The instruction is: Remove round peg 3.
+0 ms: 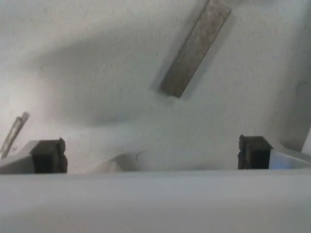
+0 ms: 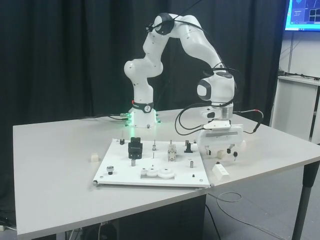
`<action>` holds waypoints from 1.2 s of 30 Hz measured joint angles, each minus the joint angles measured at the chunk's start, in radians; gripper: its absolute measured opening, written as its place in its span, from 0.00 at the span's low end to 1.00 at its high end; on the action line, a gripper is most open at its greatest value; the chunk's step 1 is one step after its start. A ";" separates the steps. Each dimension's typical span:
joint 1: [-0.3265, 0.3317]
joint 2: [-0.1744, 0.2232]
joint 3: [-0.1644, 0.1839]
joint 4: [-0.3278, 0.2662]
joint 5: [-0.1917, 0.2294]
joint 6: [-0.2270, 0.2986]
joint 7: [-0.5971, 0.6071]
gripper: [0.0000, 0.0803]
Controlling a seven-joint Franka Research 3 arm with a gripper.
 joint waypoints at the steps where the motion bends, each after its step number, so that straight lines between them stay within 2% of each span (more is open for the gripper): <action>1: 0.000 -0.002 0.000 0.000 0.000 -0.004 0.000 0.98; 18: 0.000 -0.050 -0.010 0.000 -0.006 -0.078 0.016 1.00; 36: 0.000 -0.076 -0.025 0.000 -0.038 -0.080 0.042 1.00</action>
